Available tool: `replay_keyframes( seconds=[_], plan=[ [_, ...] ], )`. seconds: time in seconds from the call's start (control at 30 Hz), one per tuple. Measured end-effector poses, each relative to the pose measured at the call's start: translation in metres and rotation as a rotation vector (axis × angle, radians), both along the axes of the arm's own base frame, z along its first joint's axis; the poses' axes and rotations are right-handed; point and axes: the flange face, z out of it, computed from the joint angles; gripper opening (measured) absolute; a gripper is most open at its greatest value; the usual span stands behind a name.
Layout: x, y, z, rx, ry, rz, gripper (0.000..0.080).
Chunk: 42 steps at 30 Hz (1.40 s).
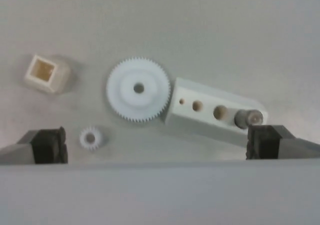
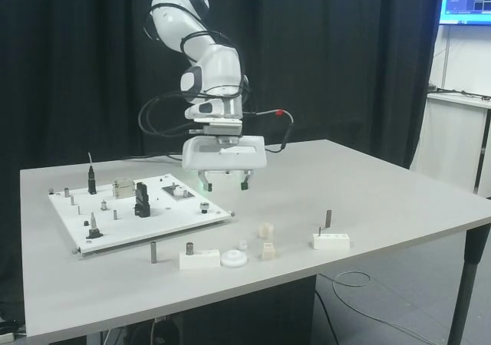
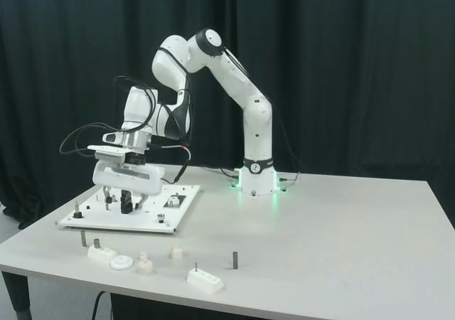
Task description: Pick large gear.
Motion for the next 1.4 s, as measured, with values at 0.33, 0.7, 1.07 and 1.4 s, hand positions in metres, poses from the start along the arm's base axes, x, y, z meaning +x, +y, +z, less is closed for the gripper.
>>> replay_keyframes(
  seconds=[0.33,0.7,1.07,1.4],
  plan=[
    [0.019,-0.002,-0.013,0.026,-0.001,-0.033,0.0800],
    [0.032,-0.001,-0.025,0.036,0.001,-0.041,0.0800],
    [0.043,0.002,-0.042,0.015,0.033,0.043,0.0800],
    [0.056,-0.001,-0.055,-0.001,0.085,0.114,0.0800]
  ],
)
